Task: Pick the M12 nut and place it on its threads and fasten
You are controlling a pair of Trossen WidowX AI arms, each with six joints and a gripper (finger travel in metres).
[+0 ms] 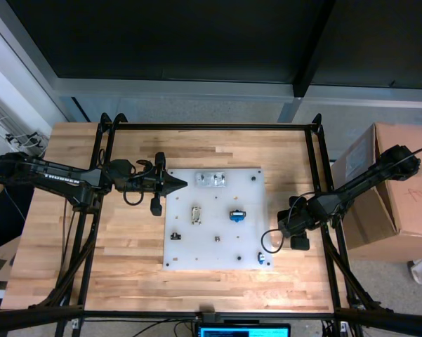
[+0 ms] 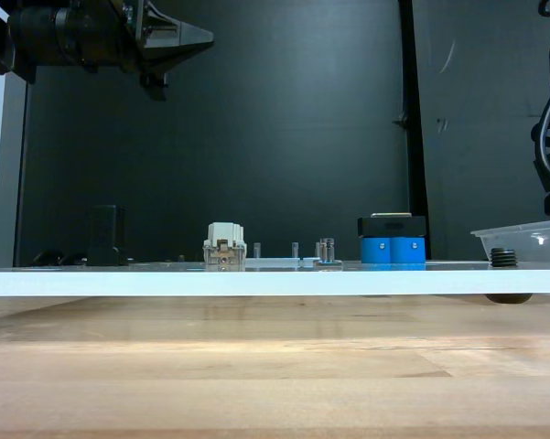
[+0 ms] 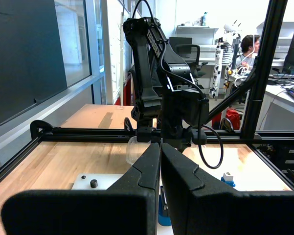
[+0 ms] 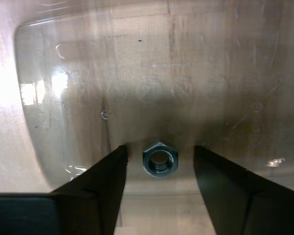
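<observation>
Wooden table (image 1: 126, 281) carries a white board (image 1: 196, 246). Left gripper (image 1: 181, 184) hangs high over the board's left edge, its fingers pressed together. Right gripper (image 4: 159, 149) reaches down into the clear tray (image 4: 63, 73) beside the board's right edge, fingers apart. Black stud (image 2: 503, 258) stands bare. Small silver nut (image 4: 159, 159) lies flat in the tray between those fingers, touching neither.

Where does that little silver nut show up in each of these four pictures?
High view: hidden; the right gripper hangs over it, right of the white board.
Low view: cannot tell; the black stud is bare.
Left wrist view: not seen; the left gripper, shut, hangs over the board's left edge.
Right wrist view: the nut lies flat and free between open fingers.
Shared landmark: the clear tray holding it, at the low view's right.
</observation>
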